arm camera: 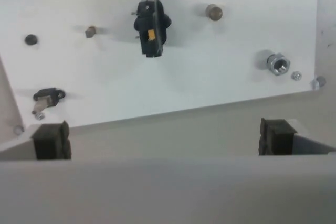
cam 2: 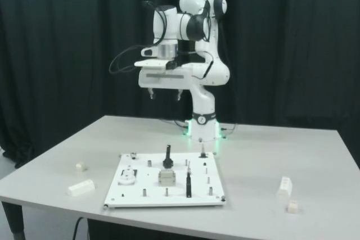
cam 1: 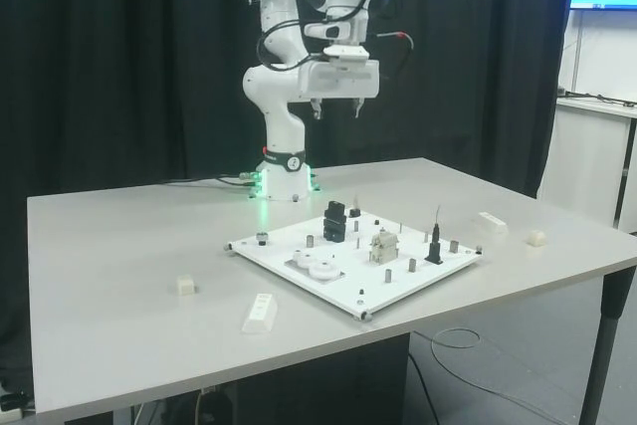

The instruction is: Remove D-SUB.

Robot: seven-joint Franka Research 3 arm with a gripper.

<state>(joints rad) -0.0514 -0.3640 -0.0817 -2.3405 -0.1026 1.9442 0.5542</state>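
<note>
Status: nothing done yet. Your tool point(cam 1: 336, 107) hangs high above the desk point(cam 1: 119, 246), fingers wide apart, holding nothing. D-SUB point(cam 1: 382, 246), as far as you can judge, sits mid-board point(cam 1: 299, 246), untouched. Descent, grasp, pull remain.

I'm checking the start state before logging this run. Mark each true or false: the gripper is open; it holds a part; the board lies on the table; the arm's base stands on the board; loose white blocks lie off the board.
1. The gripper is open. True.
2. It holds a part. False: nothing is between the fingers.
3. The board lies on the table. True.
4. The arm's base stands on the board. False: it is bolted to the table behind the board.
5. Loose white blocks lie off the board. True.
</note>
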